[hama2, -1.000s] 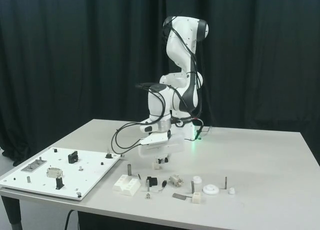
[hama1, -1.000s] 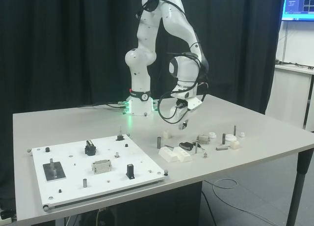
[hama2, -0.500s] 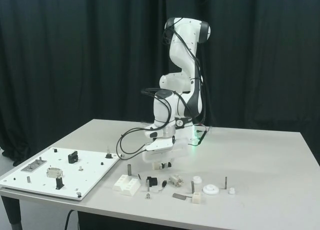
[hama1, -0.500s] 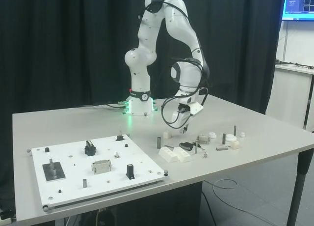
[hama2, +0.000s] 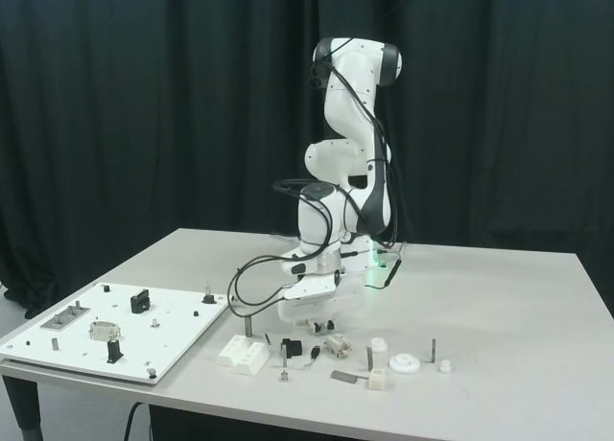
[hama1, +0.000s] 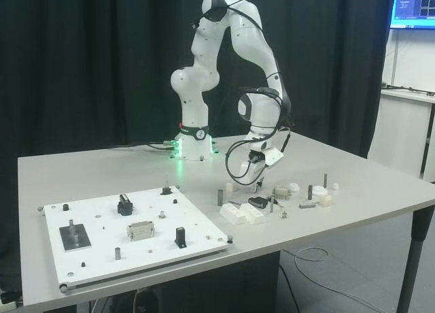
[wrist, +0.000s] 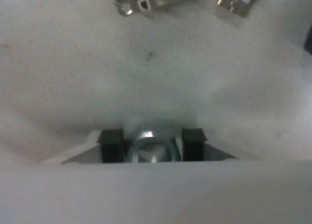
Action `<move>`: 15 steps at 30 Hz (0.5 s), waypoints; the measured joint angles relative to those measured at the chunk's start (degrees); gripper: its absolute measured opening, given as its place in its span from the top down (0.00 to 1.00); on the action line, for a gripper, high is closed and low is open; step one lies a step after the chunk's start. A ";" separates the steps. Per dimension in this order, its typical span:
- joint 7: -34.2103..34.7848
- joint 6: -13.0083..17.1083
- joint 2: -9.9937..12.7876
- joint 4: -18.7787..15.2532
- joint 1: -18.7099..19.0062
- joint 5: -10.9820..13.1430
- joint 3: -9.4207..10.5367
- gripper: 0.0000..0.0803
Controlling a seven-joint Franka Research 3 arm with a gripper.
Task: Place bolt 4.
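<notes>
- Over the loose parts on the grey tabletop [hama1: 353,204], well apart from the white assembly board [hama1: 129,231], the claw [wrist: 152,142] hangs low, close above the surface near the small white block [hama1: 231,188]
- In the wrist view a rounded metal piece, which looks to be the head of bolt 4 [wrist: 150,145], sits right between the two black fingertips [wrist: 111,142], one pad on each side of it
- The claw is narrowed to about the width of that head and appears to hold the bolt, though whether the pads press it firmly cannot be told for sure
- In the two room views the bolt is too small and too hidden under the claw [hama2: 317,323] to make out, so only the wrist view places it
- As a judgement, the task stands at its first part: the bolt is being picked up among the loose parts, and nothing shows it set in its place
- What is left seems to be most of the job: lifting the bolt off the tabletop, carrying it across to the white assembly board, finding the right hole and setting it in
- Which hole on the board is meant for bolt 4 cannot be told
- Just beyond the claw in the wrist view lie a metal connector part [wrist: 146,0] and a second small metal piece [wrist: 234,2], both apart from the fingertips
</notes>
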 joint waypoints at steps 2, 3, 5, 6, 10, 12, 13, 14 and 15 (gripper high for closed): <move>0.00 0.00 0.09 0.10 -1.11 0.00 1.11 0.70; 0.00 0.00 0.09 0.13 -1.61 0.00 1.60 0.70; 0.00 -0.03 0.08 0.17 -2.31 0.00 2.32 0.49; 0.00 -0.07 0.07 0.19 -2.54 0.00 2.57 0.49; 0.00 -0.50 -0.16 0.25 -2.81 0.00 2.96 0.14; 0.00 -1.15 -0.49 0.32 -2.81 0.00 2.99 0.14; 0.00 -1.49 -0.72 0.34 -2.81 0.00 2.99 0.14; 0.00 -1.83 -0.98 0.36 -2.81 0.00 2.98 0.14; 0.00 -2.22 -1.27 0.38 -2.82 -0.01 2.98 0.14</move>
